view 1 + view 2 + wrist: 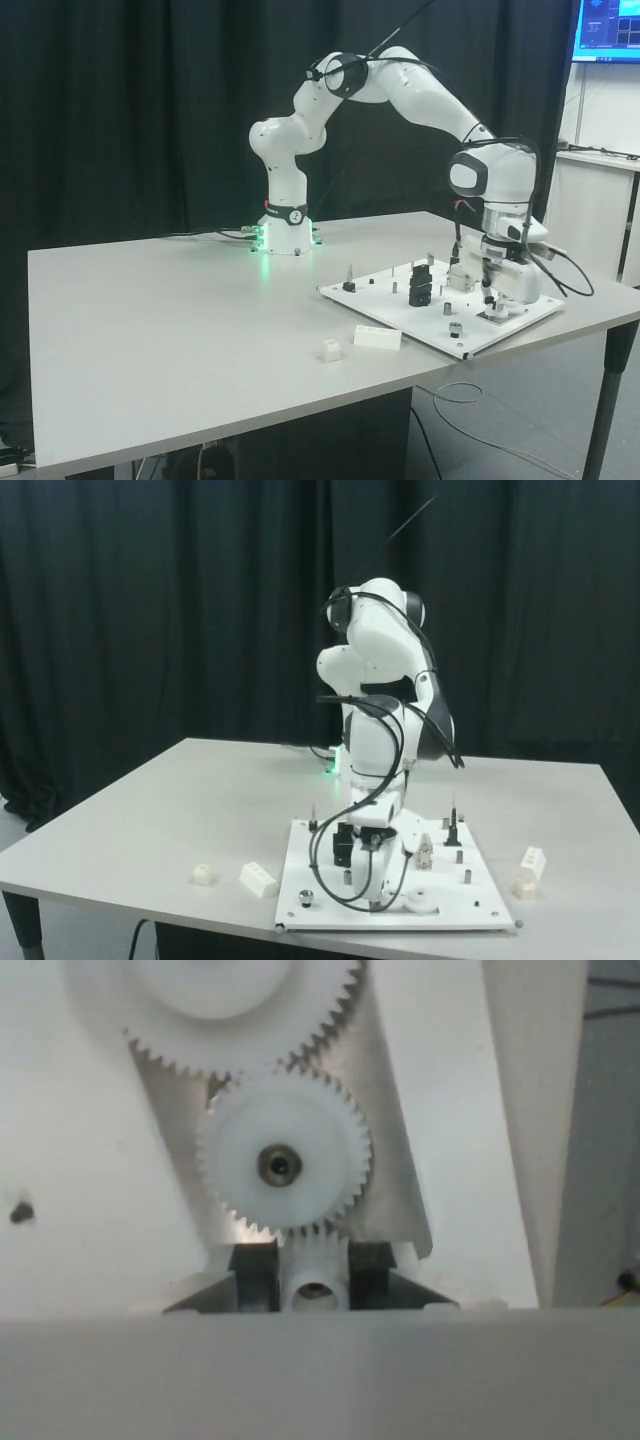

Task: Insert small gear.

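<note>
In the wrist view a small white gear (315, 1256) sits between my black fingertips (257, 1278), and my gripper (315, 1282) is shut on it. Its teeth touch the lower rim of a medium white gear (285, 1120) that sits on a metal shaft (279, 1165). A large white gear (215, 1005) meshes with the medium one on its other side. The room views show my gripper (489, 300) (378, 892) down low at the white assembly board (385, 305) (298, 872), at its edge nearest the table's front.
The board also carries a black block (419, 284), thin pegs (349, 279) and a small round part (455, 330). Two white blocks (330, 349) (377, 338) lie on the grey table beside the board. More white blocks (528, 868) stand on its other side.
</note>
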### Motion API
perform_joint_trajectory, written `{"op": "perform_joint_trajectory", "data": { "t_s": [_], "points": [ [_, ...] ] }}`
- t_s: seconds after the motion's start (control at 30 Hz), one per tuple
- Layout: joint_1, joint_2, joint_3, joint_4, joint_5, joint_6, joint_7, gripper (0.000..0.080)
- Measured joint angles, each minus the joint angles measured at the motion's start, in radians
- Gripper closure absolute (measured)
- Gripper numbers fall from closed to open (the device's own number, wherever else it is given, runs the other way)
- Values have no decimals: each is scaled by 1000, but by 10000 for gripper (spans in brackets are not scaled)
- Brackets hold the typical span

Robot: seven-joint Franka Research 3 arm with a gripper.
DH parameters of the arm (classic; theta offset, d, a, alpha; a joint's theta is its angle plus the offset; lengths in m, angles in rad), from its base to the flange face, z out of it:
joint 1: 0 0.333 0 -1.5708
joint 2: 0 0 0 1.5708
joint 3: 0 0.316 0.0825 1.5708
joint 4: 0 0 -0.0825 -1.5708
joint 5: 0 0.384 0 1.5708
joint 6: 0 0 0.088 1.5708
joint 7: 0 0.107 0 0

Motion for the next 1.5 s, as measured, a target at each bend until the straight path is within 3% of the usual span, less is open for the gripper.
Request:
{"op": "perform_joint_trajectory", "data": {
  "t_s": [0.13, 0.33, 1.27, 1.5],
  "points": [
    [0, 0, 0, 0, 0, 1, 72, 660],
    [1, 1, 0, 0, -3, 2, 68, 660],
    [5, 2, 0, 2, -23, -9, -442, 660],
    [6, 2, 0, 2, -27, -9, -475, 660]
  ]
}}
